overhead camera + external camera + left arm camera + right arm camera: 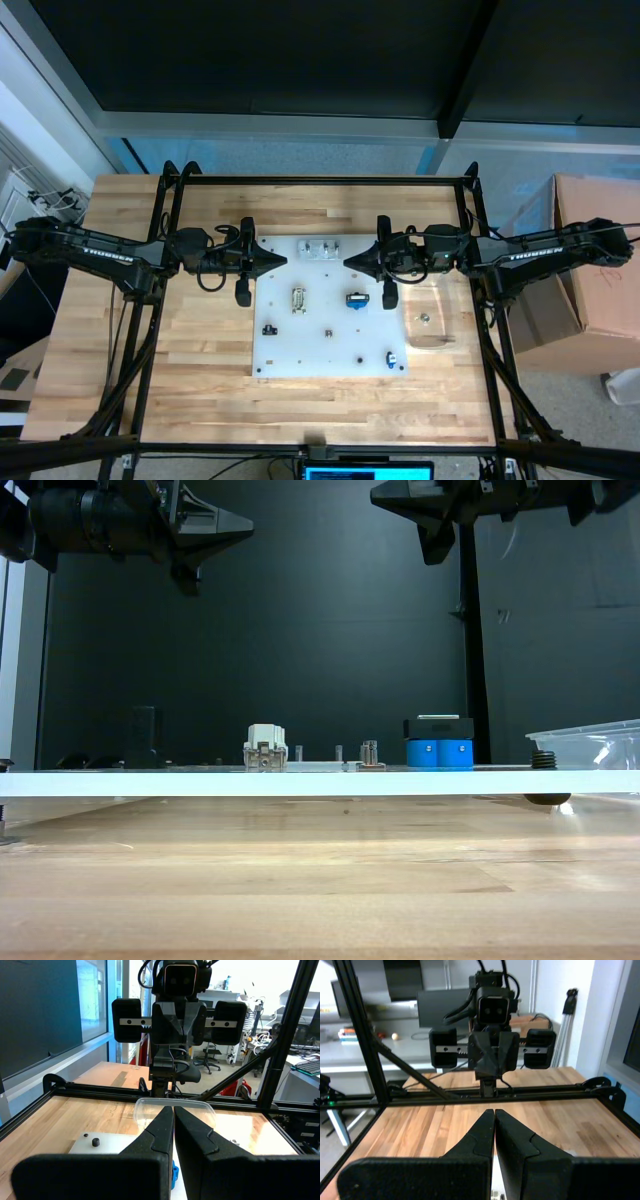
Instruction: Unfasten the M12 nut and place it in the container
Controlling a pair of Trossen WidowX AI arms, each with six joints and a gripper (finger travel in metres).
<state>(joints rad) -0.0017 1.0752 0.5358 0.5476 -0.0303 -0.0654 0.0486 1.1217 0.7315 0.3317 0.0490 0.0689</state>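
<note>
— Where is the M12 nut (pixel 424 319)?
— Lying free in the clear container (pixel 442 300), right of centre in the high view; the black stud (pixel 543 760) stands bare.
— And the hands?
— The left hand (pixel 283 261) and right hand (pixel 347 262) are both clenched on nothing; they face each other high above the white board (pixel 300 350).

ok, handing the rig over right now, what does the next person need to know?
The left end effector is shut and empty, raised above the far edge of the white board, left of centre.
The right end effector is shut and empty, raised opposite it, right of centre.
The small silver M12 nut lies free inside the clear plastic container, just right of the board.
The short black ribbed stud is bare, ribs showing.
Done: nut off its stud and in the container.
Left: nothing visible for this task.
</note>
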